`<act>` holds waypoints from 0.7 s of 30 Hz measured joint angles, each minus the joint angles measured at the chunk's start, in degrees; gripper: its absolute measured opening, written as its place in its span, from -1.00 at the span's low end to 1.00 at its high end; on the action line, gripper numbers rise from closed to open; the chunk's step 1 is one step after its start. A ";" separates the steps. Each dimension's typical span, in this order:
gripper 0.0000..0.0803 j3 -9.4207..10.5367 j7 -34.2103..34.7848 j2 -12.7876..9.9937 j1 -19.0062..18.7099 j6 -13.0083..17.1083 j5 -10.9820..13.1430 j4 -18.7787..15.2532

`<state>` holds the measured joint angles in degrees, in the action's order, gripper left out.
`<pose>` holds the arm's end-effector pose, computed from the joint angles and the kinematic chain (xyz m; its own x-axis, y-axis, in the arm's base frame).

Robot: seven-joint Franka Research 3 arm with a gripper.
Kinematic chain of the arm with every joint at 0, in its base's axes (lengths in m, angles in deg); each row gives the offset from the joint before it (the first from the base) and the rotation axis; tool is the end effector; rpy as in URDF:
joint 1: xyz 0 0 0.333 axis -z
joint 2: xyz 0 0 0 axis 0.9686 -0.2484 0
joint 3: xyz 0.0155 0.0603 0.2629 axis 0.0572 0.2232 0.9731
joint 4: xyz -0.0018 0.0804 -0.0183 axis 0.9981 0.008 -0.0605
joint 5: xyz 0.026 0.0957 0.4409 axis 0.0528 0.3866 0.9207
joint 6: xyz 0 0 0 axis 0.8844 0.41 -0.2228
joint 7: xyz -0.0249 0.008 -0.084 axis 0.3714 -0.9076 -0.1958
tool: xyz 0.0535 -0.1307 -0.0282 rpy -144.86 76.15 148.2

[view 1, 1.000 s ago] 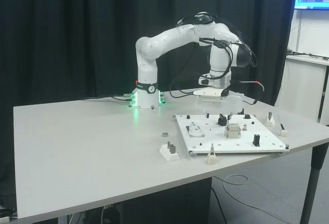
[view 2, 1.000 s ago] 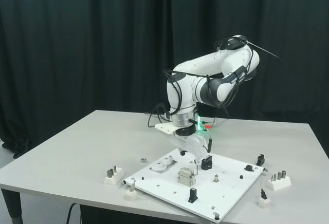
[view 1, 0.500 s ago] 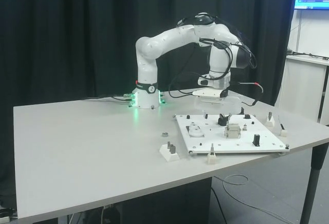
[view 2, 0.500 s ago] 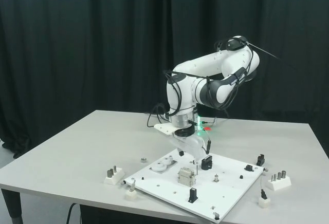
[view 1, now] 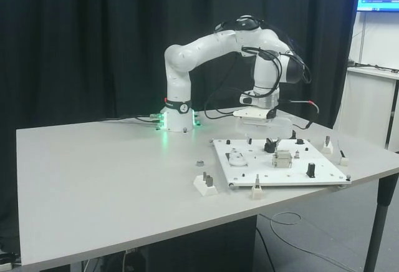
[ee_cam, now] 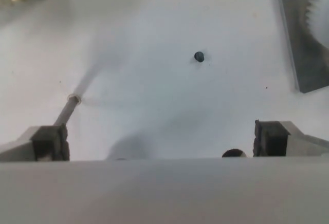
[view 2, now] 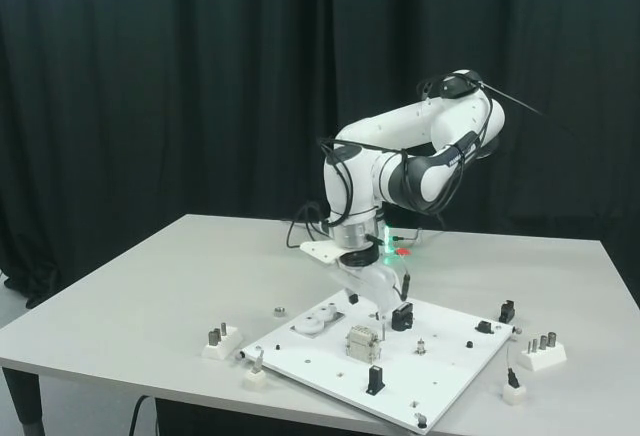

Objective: Insert square peg 1.

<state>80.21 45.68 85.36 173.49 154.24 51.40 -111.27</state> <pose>0.5677 0.0121 0.1661 0.0405 -0.9943 -0.0985 -0.9921 -0.0517 0.1144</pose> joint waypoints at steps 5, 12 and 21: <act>0.99 0.53 0.00 -0.02 -0.07 -0.12 0.00 0.00; 0.99 1.15 0.00 -0.04 -0.11 -0.12 0.00 0.01; 0.99 0.41 0.00 -0.04 0.04 -0.02 -0.06 -0.02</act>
<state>80.62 45.68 85.32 173.53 154.22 51.34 -111.29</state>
